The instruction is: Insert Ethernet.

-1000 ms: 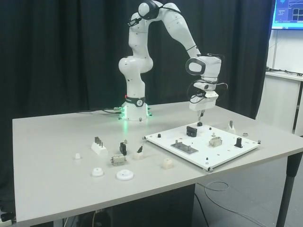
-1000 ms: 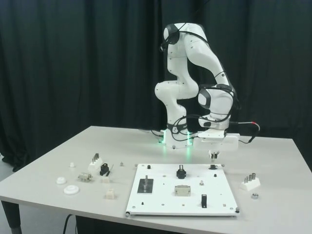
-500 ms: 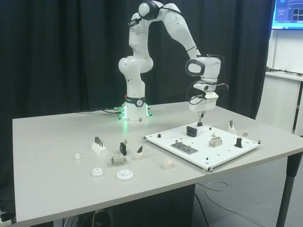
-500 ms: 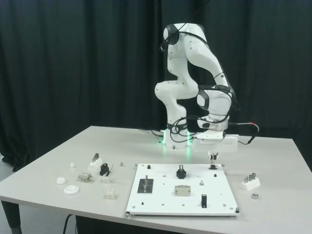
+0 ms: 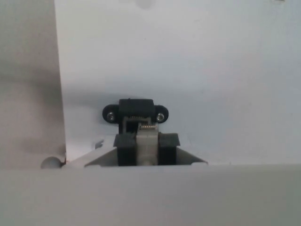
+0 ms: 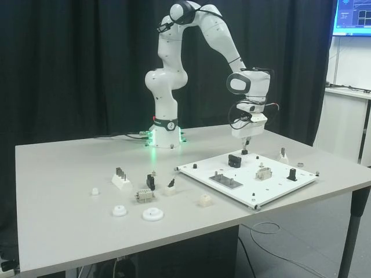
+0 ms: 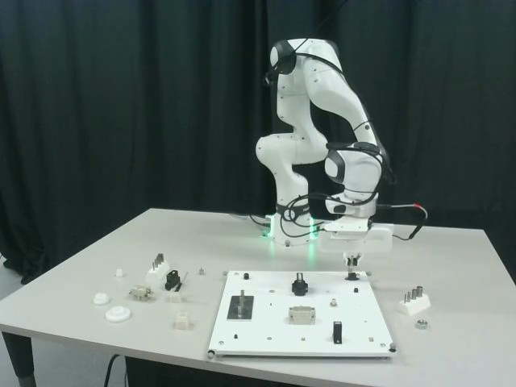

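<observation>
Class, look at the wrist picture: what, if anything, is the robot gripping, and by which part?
The gripper holds an Ethernet plug by its body, jaws pressed on its two sides, contact end pointing at the black socket on the white board.

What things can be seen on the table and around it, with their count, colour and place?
Flat square assembly board: one, white, on the table's near side.
Small black socket: one, at the board's far edge, under the gripper.
Ethernet plug: one, grey, held just above the socket.
Metal fixtures on the board: several, black and grey.
Small loose parts: about eight, white and black, on the table beside the board.
White block with pins: one, on the board's other side.
Grey table: one.
Black curtain: behind.
Gripper: one, shut on the plug.
White robot arm: one, green light at its base.
</observation>
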Controlling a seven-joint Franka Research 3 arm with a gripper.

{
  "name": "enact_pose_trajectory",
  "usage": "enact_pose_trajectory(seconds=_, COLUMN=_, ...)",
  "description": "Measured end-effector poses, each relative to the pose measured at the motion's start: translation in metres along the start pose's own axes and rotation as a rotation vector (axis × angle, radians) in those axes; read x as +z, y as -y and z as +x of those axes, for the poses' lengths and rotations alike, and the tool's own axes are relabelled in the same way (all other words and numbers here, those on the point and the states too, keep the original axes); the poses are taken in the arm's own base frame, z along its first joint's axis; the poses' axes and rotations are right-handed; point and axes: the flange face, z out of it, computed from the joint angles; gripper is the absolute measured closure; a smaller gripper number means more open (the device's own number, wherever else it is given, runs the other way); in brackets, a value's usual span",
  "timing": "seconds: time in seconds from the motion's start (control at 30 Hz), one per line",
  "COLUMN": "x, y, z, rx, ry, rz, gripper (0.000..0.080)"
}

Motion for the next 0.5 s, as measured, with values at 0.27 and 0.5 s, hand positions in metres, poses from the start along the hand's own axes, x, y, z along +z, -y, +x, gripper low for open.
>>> enact_pose_trajectory(seconds=0.27, x=0.0011, y=0.0012, z=0.0006, rx=-0.004, ry=-0.002, rz=0.009, gripper=0.0711)
enact_pose_trajectory(seconds=0.5, x=0.0010, y=0.0013, z=0.0006, rx=-0.007, ry=-0.002, rz=0.010, gripper=0.0711)
